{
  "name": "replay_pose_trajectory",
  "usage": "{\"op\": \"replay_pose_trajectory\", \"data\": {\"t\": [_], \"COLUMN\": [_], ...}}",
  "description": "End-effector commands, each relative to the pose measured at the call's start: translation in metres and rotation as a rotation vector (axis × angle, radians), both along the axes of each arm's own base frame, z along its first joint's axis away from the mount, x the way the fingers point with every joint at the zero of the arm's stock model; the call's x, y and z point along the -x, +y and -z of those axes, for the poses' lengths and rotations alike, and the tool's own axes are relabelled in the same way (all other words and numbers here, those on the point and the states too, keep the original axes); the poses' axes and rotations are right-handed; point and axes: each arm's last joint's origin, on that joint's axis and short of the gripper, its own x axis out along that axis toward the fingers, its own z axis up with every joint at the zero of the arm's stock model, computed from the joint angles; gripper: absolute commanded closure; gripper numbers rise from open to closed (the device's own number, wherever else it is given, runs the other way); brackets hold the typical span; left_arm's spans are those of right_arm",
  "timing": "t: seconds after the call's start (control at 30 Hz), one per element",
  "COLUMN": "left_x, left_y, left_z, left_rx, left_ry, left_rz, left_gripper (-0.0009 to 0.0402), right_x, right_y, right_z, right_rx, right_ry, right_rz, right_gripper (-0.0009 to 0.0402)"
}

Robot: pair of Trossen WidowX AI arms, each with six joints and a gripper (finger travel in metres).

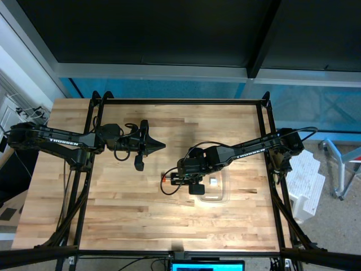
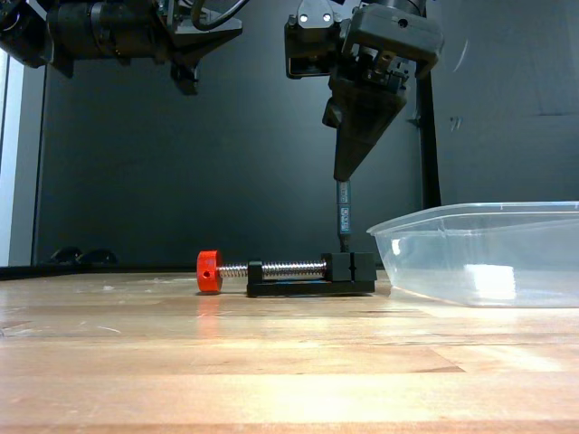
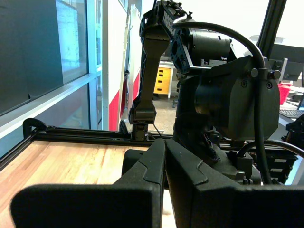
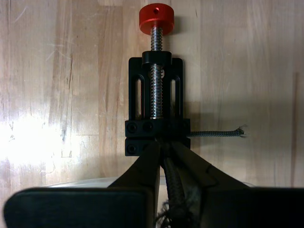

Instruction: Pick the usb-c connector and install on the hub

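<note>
Right claw (image 2: 342, 174): points down, closed on the slim dark usb-c connector (image 2: 344, 217). The connector hangs upright with its lower end at the black screw clamp with red knob (image 2: 298, 271) on the wooden desk (image 2: 271, 362); whether it is seated cannot be told.
Left claw (image 1: 162, 145): fingers pressed together, raised over the desk's left half.
Clear plastic tub (image 2: 488, 253): just beside the clamp.

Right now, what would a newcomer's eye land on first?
The right gripper hangs over the table's middle, shut on the usb-c connector, which points straight down at a black vise with a red knob. A clear container lies beside the vise; the left gripper, shut, hovers high to the left.
</note>
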Motion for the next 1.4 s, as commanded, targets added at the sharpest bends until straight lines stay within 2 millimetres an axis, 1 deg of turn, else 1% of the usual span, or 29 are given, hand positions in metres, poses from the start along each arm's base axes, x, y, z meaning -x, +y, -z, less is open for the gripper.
{"op": "replay_pose_trajectory", "data": {"t": [0.03,0.2,0.3,0.43,0.57,0.73,0.87,1.0,1.07,1.17,1.3,1.4], "left_x": [0.000,0.000,0.000,0.000,0.000,0.000,0.000,0.000,0.000,0.000,0.000,0.000], "left_y": [0.000,0.000,0.000,0.000,0.000,0.000,0.000,0.000,0.000,0.000,0.000,0.000], "left_z": [0.000,0.000,0.000,0.000,0.000,0.000,0.000,0.000,0.000,0.000,0.000,0.000], "left_rx": [0.000,0.000,0.000,0.000,0.000,0.000,0.000,0.000,0.000,0.000,0.000,0.000], "left_ry": [0.000,0.000,0.000,0.000,0.000,0.000,0.000,0.000,0.000,0.000,0.000,0.000], "left_rz": [0.000,0.000,0.000,0.000,0.000,0.000,0.000,0.000,0.000,0.000,0.000,0.000], "left_gripper": [0.0393,0.0393,0.0393,0.0393,0.0393,0.0393,0.0393,0.0393,0.0393,0.0393,0.0393,0.0393], "right_x": [0.001,0.005,0.011,0.031,0.060,0.094,0.112,0.121,0.124,0.129,0.138,0.143], "right_y": [0.000,-0.001,-0.002,-0.006,-0.011,-0.018,-0.022,-0.024,-0.024,-0.028,-0.038,-0.048], "right_z": [-0.004,-0.015,-0.024,-0.031,-0.030,-0.041,-0.053,-0.063,-0.067,-0.074,-0.079,-0.080], "right_rx": [0.001,0.008,0.005,0.001,-0.002,-0.039,-0.068,-0.094,-0.103,-0.105,-0.094,-0.115], "right_ry": [-0.016,-0.051,-0.073,-0.083,-0.088,-0.197,-0.321,-0.465,-0.530,-0.645,-0.785,-0.894], "right_rz": [0.004,0.009,0.008,0.007,0.010,0.044,0.048,0.039,0.032,0.015,0.007,-0.003], "right_gripper": [0.0302,0.0227,0.0194,0.0169,0.0168,0.0190,0.0216,0.0247,0.0271,0.0319,0.0397,0.0383]}}
